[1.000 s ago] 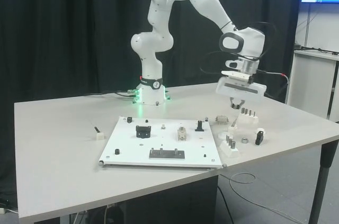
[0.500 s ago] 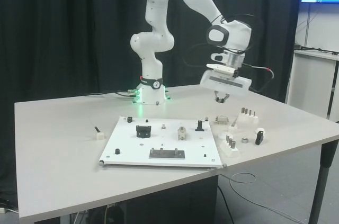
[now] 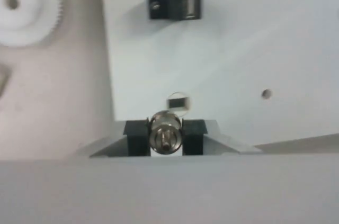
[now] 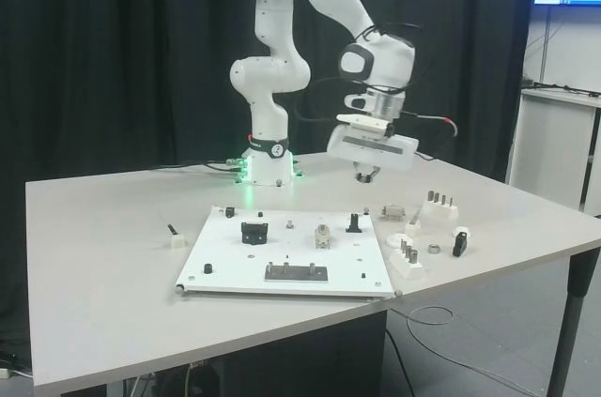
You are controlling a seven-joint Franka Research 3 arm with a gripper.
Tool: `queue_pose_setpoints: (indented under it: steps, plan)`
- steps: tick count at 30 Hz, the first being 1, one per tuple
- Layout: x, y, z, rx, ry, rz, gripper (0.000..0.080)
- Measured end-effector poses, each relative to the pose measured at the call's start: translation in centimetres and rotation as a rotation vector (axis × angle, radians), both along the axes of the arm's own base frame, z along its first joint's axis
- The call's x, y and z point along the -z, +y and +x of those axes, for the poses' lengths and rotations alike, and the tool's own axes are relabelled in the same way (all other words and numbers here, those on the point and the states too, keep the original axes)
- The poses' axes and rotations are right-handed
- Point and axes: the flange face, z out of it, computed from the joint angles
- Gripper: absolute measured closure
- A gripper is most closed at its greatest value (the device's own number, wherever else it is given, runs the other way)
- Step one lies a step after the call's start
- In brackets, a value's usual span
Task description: Insert BNC.
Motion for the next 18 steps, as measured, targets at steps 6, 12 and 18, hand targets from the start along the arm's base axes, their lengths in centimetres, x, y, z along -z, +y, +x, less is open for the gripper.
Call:
queue_pose_setpoints:
  steps: [6,12,18]
  plan:
    - [0.5,-2.7,-1.1,-0.019,-0.009,0.011,0.0676]
    - [0.9,-5.4,-1.9,-0.045,-0.016,0.021,0.0676]
    - [1.1,-8.3,-2.4,-0.072,-0.011,0.025,0.0676]
